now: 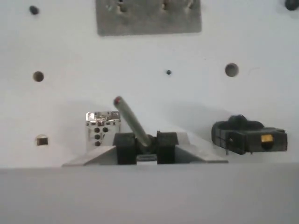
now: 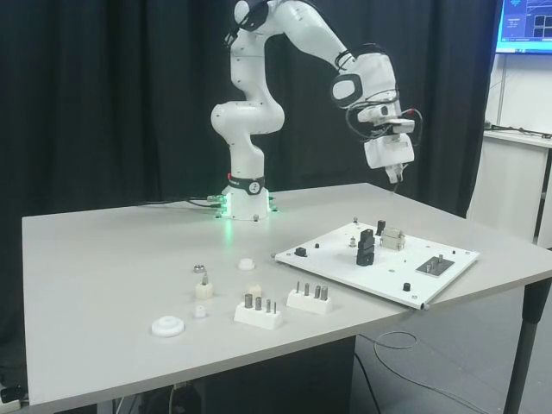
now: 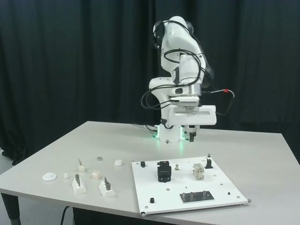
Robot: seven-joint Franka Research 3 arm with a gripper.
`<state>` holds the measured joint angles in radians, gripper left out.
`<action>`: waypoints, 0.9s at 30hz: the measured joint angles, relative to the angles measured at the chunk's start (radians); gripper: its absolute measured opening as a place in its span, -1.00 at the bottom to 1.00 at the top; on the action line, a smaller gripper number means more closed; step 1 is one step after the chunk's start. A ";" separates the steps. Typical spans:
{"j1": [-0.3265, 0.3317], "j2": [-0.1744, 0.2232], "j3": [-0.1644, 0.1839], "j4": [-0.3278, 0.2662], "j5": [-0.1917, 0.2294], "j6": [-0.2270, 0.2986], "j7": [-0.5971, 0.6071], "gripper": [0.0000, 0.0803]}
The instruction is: Insert USB.
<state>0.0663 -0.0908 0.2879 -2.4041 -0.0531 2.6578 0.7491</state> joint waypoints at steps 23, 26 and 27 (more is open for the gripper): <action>0.000 0.120 0.054 0.166 -0.043 -0.182 -0.479 -0.77; 0.000 0.137 0.055 0.191 -0.043 -0.211 -0.588 -0.77; 0.000 0.142 0.055 0.198 -0.043 -0.221 -0.622 -0.77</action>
<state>0.0660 0.0508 0.3431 -2.2061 -0.0964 2.4372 0.1272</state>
